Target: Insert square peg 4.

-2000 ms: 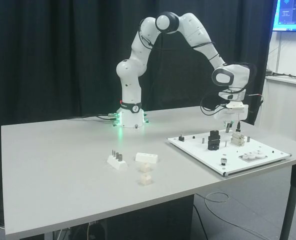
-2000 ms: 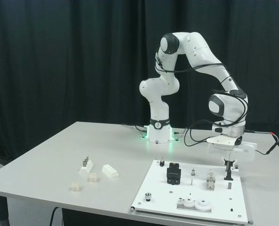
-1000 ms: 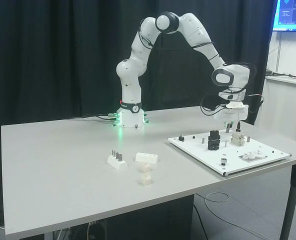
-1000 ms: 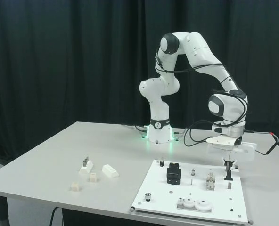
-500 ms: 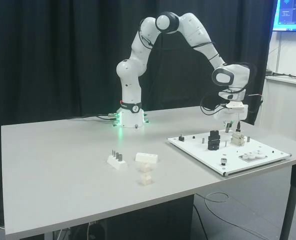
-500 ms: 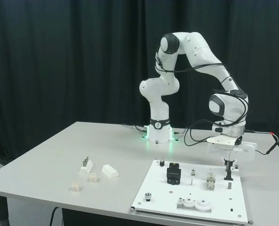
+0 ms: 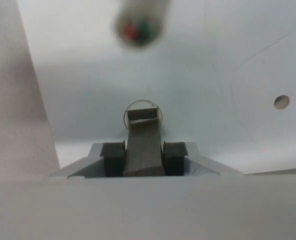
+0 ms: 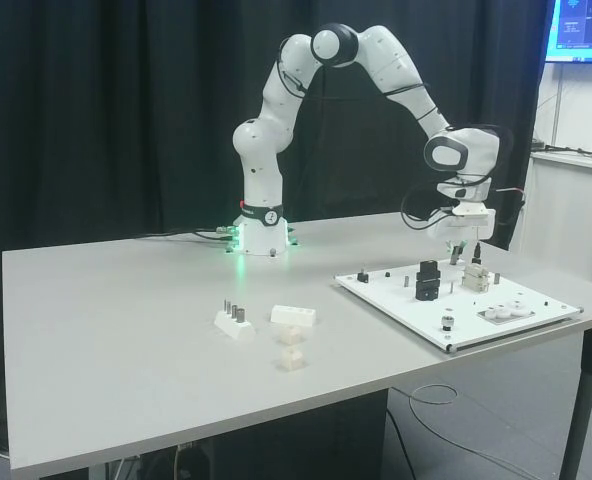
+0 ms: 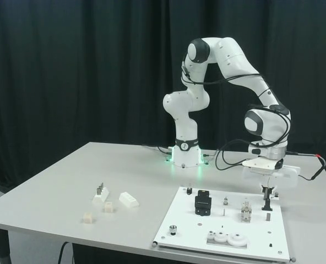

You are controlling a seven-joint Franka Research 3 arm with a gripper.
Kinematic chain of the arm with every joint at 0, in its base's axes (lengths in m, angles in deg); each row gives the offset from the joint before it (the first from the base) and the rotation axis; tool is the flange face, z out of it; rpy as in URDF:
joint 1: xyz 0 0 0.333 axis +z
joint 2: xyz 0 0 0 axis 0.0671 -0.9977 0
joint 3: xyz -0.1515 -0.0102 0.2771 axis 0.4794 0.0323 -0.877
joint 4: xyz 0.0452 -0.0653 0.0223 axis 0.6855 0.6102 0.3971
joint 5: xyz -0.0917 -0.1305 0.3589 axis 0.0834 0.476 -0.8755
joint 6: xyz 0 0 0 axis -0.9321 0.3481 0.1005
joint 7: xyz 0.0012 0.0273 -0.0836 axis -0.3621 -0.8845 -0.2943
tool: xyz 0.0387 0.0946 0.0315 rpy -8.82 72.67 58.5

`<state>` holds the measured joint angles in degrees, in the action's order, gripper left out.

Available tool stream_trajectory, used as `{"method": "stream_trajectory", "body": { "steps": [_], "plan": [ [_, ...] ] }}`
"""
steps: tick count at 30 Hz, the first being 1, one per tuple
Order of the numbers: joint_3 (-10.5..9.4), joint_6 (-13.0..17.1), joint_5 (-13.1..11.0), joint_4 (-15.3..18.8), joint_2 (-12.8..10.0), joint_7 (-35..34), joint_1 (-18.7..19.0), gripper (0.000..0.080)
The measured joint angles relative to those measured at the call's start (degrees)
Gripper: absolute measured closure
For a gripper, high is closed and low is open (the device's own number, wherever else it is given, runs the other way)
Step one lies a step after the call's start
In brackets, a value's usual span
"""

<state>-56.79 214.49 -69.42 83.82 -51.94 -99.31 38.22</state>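
In the wrist view my gripper [image 7: 144,156] is shut on the grey square peg [image 7: 143,142], with a black pad pressed against each side. The peg's tip sits at a round-rimmed hole [image 7: 153,108] in the white board [image 7: 213,60]. In the first room view the gripper [image 8: 473,247] points straight down over the far right part of the board [image 8: 521,322]. The second room view shows the gripper [image 9: 267,199] low over the board [image 9: 179,225], with the peg [image 9: 267,205] upright and reaching the board surface.
On the board stand a black block [image 9: 202,202], a small fixture [image 9: 245,212], white gears [image 9: 227,238] and a knob [image 9: 173,229]. Off the board lie a white holder with pegs [image 8: 234,322], a white block [image 8: 293,315] and small cubes [image 8: 291,348].
The wrist has risen very slightly over the last two seconds. The peg stays at the same spot on the board.
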Motion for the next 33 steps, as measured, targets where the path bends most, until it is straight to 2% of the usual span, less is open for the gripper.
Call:
{"method": "stream_trajectory", "body": {
  "steps": [12, 23, 33],
  "plan": [
    [0.01, 0.65, 0.82, 0.59, 0.29, -1.0, 0.97, 0.0645],
    [0.0, 3.42, 3.19, 2.37, 1.14, -3.42, 1.4, 0.0645],
    [0.08, 5.25, 4.28, 3.4, 1.57, -4.26, 1.39, 0.0645]
  ]
}}
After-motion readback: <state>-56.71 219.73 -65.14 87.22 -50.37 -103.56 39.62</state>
